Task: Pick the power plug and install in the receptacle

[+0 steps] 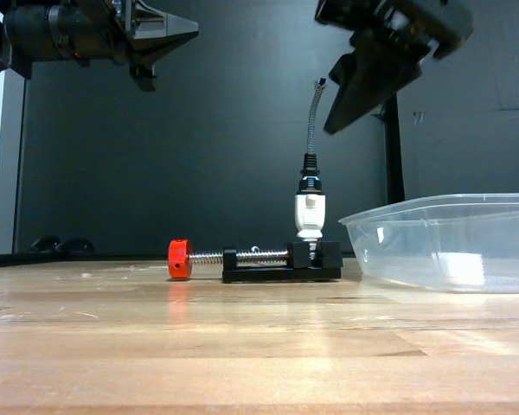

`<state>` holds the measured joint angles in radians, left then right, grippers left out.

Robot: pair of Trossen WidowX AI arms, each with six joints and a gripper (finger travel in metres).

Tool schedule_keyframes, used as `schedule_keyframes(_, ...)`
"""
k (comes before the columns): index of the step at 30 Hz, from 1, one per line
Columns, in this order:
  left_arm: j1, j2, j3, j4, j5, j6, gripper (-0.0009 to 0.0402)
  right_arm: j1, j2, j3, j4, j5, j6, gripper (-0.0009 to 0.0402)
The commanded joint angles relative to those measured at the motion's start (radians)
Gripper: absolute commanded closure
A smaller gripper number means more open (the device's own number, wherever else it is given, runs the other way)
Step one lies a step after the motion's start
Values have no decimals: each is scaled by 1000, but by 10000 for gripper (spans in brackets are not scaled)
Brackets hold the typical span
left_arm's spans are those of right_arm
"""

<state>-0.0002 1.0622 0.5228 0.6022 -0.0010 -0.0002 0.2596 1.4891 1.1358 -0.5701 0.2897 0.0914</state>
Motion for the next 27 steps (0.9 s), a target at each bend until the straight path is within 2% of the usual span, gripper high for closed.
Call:
schedule_keyframes(1, 0, 0, 0, 0, 0, 0, 393, -24, -72, -32, 7, -35, 6, 299)
schedule_keyframes(5, 0, 0, 0, 0, 0, 0, 393, -61, -166, -73, 19, -39, 3, 357)
schedule_keyframes(8, 0, 0, 0, 0, 0, 0, 393, -92, -230, -96, 40, -61, -19, 397)
schedule_keyframes(10, 0, 0, 0, 0, 0, 0, 393, -115, -265, -108, 66, -83, -28, 387)
schedule_keyframes(13, 0, 0, 0, 0, 0, 0, 393, -159, -311, -139, 134, -158, -48, 395)
schedule_keyframes(14, 0, 0, 0, 0, 0, 0, 393, -174, -325, -156, 168, -172, -51, 392)
schedule_keyframes(24, 0, 0, 0, 0, 0, 0, 393, -247, -450, -336, 493, -193, -100, 393)
schedule_keyframes(27, 0, 0, 0, 0, 0, 0, 393, -252, -481, -381, 577, -215, -101, 393)
